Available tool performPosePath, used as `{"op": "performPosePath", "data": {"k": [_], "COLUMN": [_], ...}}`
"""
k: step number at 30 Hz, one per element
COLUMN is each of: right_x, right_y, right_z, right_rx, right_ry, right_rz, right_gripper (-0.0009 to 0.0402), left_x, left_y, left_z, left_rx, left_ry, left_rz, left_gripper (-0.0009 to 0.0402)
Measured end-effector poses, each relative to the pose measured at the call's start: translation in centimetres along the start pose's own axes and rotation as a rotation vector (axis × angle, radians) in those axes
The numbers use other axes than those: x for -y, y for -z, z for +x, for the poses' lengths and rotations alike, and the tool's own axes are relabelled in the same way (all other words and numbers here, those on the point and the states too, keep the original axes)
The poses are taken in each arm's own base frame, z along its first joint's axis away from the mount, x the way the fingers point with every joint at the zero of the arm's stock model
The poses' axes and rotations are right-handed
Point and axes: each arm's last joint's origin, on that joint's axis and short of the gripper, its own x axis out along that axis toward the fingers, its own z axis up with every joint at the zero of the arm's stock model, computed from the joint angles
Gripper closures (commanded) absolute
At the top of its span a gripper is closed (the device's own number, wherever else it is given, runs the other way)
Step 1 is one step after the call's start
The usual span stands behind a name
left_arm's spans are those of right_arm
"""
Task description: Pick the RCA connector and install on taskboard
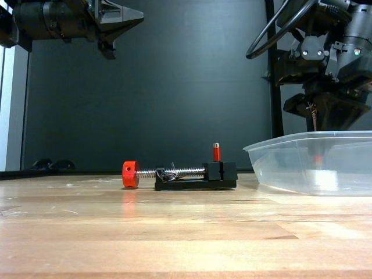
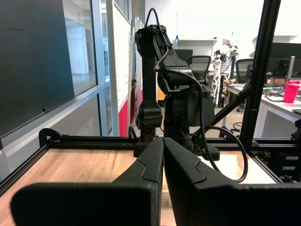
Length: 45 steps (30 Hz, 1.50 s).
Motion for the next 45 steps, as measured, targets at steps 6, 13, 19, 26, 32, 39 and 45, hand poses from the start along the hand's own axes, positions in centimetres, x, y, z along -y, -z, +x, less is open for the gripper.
{"op": "performPosePath", "data": {"k": [6,13,19,26,32,39,45], "right_x": [0.0,0.0,0.1,0.5,0.6,0.5,0.2], "right_y": [-0.6,-1.7,-2.9,-4.8,-6.6,-8.9,-10.8], "right_z": [-1.4,-3.6,-5.1,-5.2,-4.7,-3.6,-2.7], "right_rx": [0.005,-0.006,0.008,0.018,0.016,0.023,0.027], "right_ry": [-0.002,0.002,0.0,0.01,0.017,0.024,0.025], "right_rz": [0.001,-0.001,0.007,0.037,0.048,0.048,0.054], "right_gripper": [0.0391,0.0391,0.0391,0.0391,0.0391,0.0391,0.0391], "left_x": [0.0,0.0,0.0,0.0,0.0,0.0,0.0], "left_y": [0.0,0.0,0.0,0.0,0.0,0.0,0.0], "left_z": [0.0,0.0,0.0,0.0,0.0,0.0,0.0], "left_rx": [0.0,0.0,0.0,0.0,0.0,0.0,0.0], "left_ry": [0.0,0.0,0.0,0.0,0.0,0.0,0.0], "left_rz": [0.0,0.0,0.0,0.0,0.0,0.0,0.0], "left_gripper": [0.0393,0.0393,0.0393,0.0393,0.0393,0.0393,0.0393]}}
